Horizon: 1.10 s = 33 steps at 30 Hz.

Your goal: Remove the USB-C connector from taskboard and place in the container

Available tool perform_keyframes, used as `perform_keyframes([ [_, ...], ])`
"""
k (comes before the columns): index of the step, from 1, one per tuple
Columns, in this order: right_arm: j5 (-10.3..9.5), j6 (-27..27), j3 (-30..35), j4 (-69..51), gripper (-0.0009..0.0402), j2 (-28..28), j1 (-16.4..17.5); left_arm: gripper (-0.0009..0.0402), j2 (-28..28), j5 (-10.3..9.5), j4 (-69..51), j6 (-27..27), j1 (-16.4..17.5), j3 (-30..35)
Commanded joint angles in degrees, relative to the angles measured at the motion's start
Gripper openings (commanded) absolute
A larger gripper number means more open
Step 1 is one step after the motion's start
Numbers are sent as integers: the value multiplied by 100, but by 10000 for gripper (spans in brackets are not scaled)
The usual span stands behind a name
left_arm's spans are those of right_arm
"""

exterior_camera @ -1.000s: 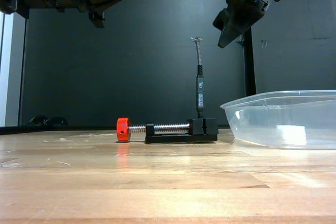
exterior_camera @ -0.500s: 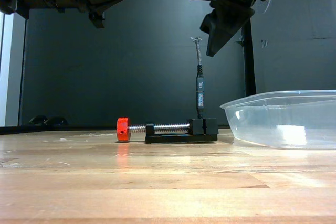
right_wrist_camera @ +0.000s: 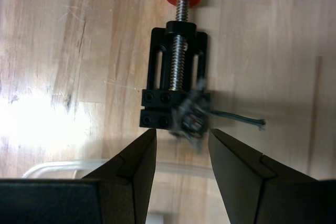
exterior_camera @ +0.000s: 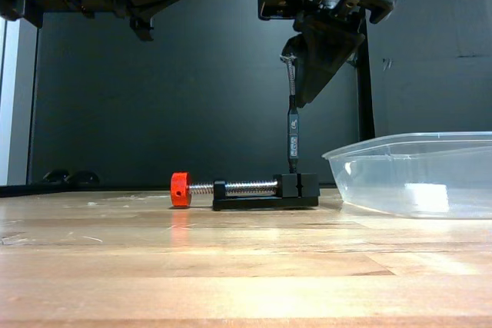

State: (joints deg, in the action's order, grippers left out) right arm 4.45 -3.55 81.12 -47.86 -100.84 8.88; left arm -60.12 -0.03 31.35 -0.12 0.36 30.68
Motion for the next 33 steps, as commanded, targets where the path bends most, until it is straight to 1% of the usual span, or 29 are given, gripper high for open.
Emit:
perform_keyframes([
  [1, 39, -31, -2, 127, 137, -98, 24, 0, 0, 0, 2, 0, 2, 2],
  [3, 70, -46, -15, 170, 138, -98, 28, 0, 0, 0, 2, 0, 0, 2],
  [6, 181, -48, -48, 256, 138, -166, 33, 0, 0, 0, 0, 0, 0, 2],
  [10, 168, -39, -48, 278, 138, -280, 35, 0, 0, 0, 0, 0, 0, 2],
  [19, 155, 13, -57, 282, 134, -280, 37, 0, 0, 0, 0, 0, 0, 2],
  [33, 149, 87, -118, 369, 62, -278, 37, 0, 0, 0, 2, 0, 0, 2],
])
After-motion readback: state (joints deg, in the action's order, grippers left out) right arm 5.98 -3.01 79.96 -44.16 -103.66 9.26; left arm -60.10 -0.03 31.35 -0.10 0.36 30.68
